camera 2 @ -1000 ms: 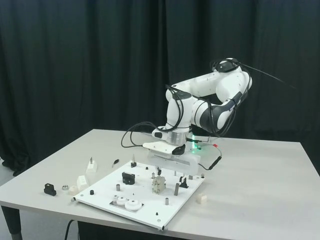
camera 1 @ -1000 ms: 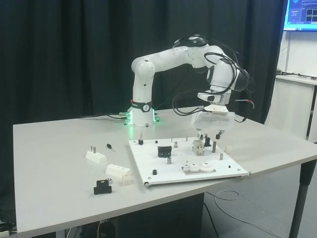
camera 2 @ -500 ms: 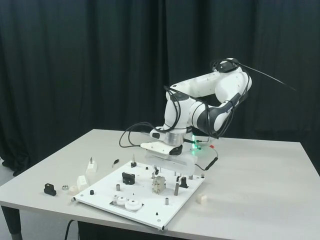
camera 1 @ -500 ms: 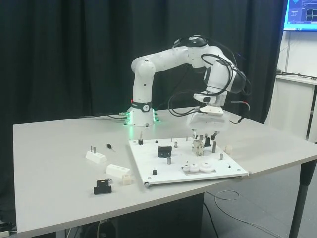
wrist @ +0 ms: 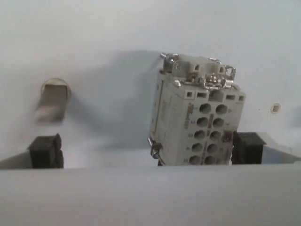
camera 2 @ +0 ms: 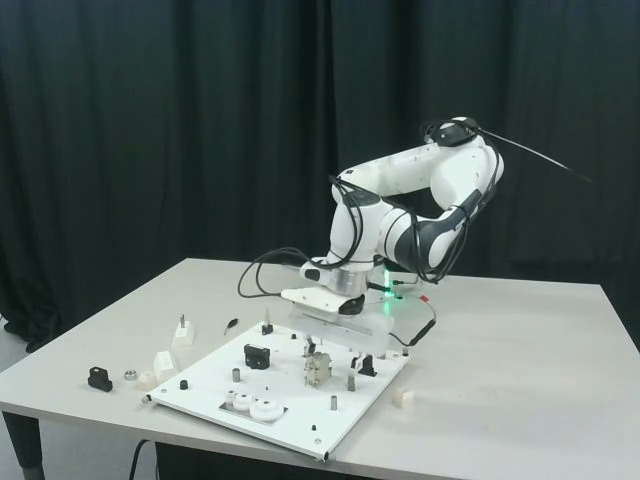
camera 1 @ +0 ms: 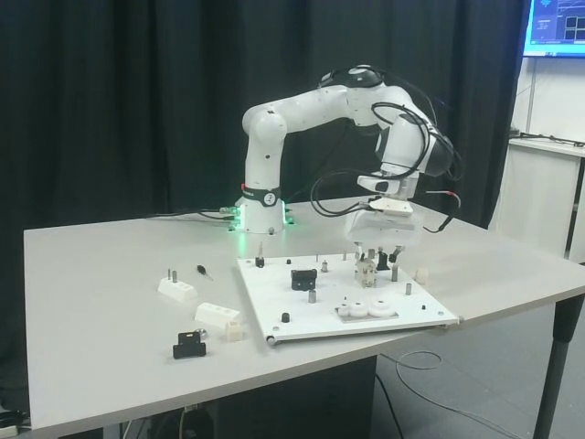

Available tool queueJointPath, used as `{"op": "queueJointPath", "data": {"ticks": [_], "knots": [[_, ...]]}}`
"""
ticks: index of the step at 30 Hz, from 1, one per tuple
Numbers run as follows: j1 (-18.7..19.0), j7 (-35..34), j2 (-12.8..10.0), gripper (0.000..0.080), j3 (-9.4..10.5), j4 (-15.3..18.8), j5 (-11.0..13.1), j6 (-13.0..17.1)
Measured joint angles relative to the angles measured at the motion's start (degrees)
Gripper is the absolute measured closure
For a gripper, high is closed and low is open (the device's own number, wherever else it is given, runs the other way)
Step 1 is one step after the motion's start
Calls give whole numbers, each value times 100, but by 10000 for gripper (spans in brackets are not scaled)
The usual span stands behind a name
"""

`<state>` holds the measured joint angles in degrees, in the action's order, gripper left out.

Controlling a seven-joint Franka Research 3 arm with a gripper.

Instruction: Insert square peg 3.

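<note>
Grey table carries an upright grey peg.

A robotics laboratory or test cell; black curtains hang floor to ceiling behind the grey table; a white arm is bolted to the table, green light at its base; in front of the base lies a white assembly board set with pegs, gears and a connector; beyond the table, a wall screen and a white cabinet.
</note>
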<state>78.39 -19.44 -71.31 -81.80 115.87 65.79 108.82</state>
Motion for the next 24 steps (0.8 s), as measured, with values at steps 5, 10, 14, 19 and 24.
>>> {"op": "queueJointPath", "data": {"ticks": [5,10,14,19,24], "knots": [[-2,0,0,3,36,26,23,88],[-2,0,0,3,43,42,28,125],[-1,0,0,3,39,42,28,144],[7,0,3,3,-11,28,28,164],[25,2,10,3,-97,10,23,161]]}}
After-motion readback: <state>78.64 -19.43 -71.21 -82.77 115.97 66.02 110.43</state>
